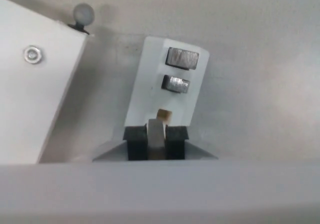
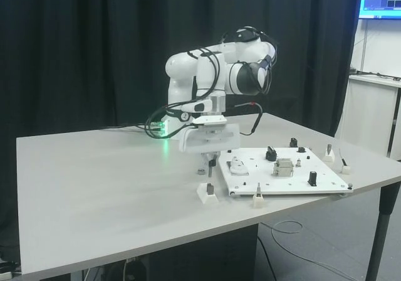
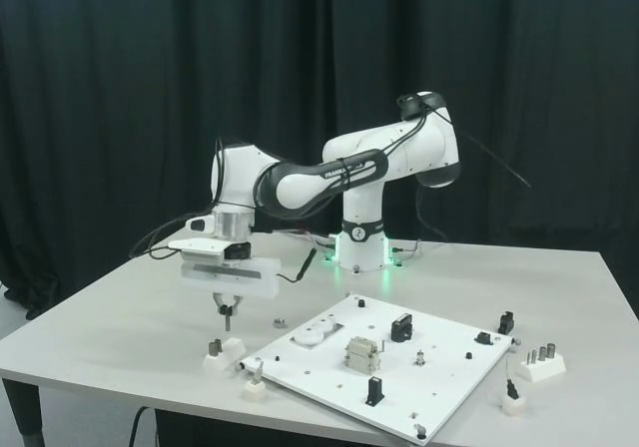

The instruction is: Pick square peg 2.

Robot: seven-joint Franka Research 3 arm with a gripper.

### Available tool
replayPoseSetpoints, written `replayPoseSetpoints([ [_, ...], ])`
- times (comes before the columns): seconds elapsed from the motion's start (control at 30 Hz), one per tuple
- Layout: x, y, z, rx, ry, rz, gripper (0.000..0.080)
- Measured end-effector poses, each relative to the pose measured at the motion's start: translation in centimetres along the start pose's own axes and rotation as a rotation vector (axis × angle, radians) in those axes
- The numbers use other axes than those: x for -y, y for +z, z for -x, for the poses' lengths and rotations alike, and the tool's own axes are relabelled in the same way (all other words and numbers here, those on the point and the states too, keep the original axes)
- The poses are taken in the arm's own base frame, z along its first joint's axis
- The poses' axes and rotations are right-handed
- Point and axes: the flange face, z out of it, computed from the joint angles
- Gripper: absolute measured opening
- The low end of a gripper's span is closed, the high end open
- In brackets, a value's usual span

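My gripper (image 1: 156, 141) is shut on a grey square peg (image 1: 156, 133), which stands upright between the two black fingers. Directly below it lies the small white peg holder (image 1: 150, 84). Two more square pegs (image 1: 182, 58) (image 1: 175, 83) sit in that holder, and its nearest slot (image 1: 164, 115) is empty. In the second room view the gripper (image 3: 228, 312) hangs a short way above the holder (image 3: 222, 352), with the peg lifted free of it. The first room view shows the gripper (image 2: 211, 163) over the same holder (image 2: 207, 193) near the table's front edge.
The white assembly board (image 3: 399, 367) lies beside the holder, carrying several fixtures; its corner (image 1: 30, 94) shows close by in the wrist view. Another small holder (image 3: 256, 387) stands at the board's front corner. More peg holders (image 3: 539, 359) sit past the board's far side.
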Motion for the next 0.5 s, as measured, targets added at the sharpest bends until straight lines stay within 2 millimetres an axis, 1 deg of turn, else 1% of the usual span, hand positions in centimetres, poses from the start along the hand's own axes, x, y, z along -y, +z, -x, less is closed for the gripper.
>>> replayPoseSetpoints([
  [0.5, 0.53, -0.99, -0.18, 0.000, -0.006, -0.005, 0.0072],
])
